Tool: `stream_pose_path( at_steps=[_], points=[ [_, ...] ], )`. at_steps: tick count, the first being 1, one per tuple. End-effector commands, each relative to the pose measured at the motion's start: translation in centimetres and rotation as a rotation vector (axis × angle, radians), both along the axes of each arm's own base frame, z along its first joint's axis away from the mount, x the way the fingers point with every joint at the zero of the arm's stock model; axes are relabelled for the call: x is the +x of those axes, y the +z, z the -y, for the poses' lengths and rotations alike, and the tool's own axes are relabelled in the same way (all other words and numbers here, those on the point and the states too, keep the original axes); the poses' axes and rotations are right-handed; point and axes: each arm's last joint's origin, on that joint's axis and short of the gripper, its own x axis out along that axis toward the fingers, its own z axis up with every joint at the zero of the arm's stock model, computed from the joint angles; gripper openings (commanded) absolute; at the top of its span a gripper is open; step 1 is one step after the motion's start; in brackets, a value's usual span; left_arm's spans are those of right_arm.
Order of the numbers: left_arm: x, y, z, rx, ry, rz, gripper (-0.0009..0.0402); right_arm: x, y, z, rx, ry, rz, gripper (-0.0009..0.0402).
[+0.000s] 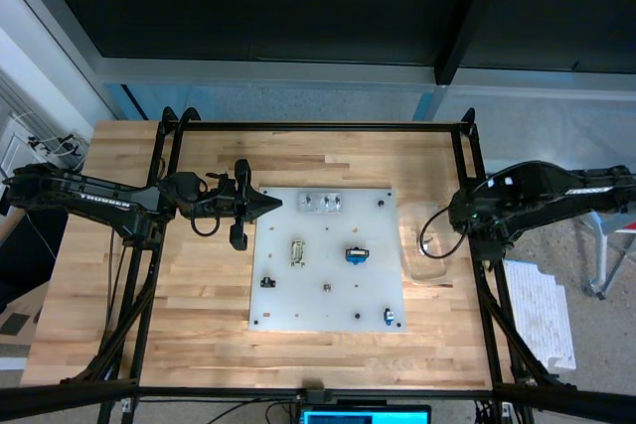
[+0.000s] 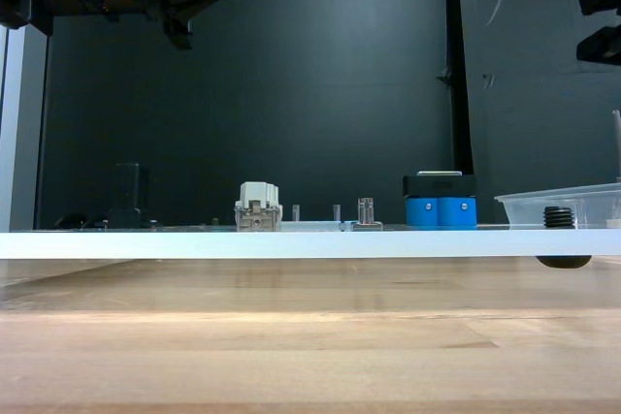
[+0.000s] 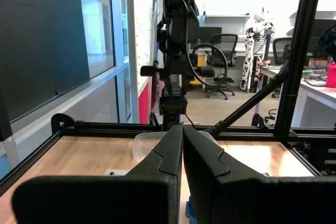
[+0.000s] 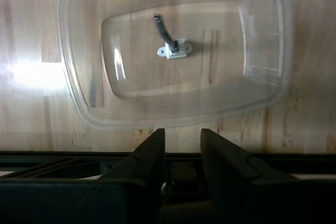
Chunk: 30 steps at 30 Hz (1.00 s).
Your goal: Pick the RJ45 connector and install on taskboard
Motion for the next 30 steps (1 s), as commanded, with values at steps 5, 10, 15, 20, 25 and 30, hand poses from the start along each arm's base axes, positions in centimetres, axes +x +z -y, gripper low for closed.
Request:
stream_pose_path(
  at_steps=[5, 10, 15, 20, 25, 30],
  points=[
    [0.0, 0.0, 0.0, 0.000, 0.000, 0.000, 0.0000, 1.7, -2.3, -0.3, -0.024, -0.015, 0.012, 0.0162],
    [0.0, 0.0, 0.0, 0.000, 0.000, 0.000, 0.0000, 2.6, -3.3, -0.4, -0.061, -0.014, -0.004, 0.0185],
    [0.0, 0.0, 0.0, 0.000, 0.000, 0.000, 0.0000, 3.7, -3.7, -0.6, -0.068, -0.001, 0.003, 0.0182],
    [0.0, 0.0, 0.0, 0.000, 0.000, 0.000, 0.0000, 4.2, -4.2, -0.8, -0.070, 0.012, -0.009, 0.0178],
    [0.0, 0.0, 0.0, 0.000, 0.000, 0.000, 0.0000, 4.2, -4.6, -1.2, -0.071, 0.039, -0.017, 0.0178],
    [0.0, 0.0, 0.0, 0.000, 0.000, 0.000, 0.0000, 4.5, -5.0, -1.5, -0.068, 0.039, -0.015, 0.0178]
  ],
)
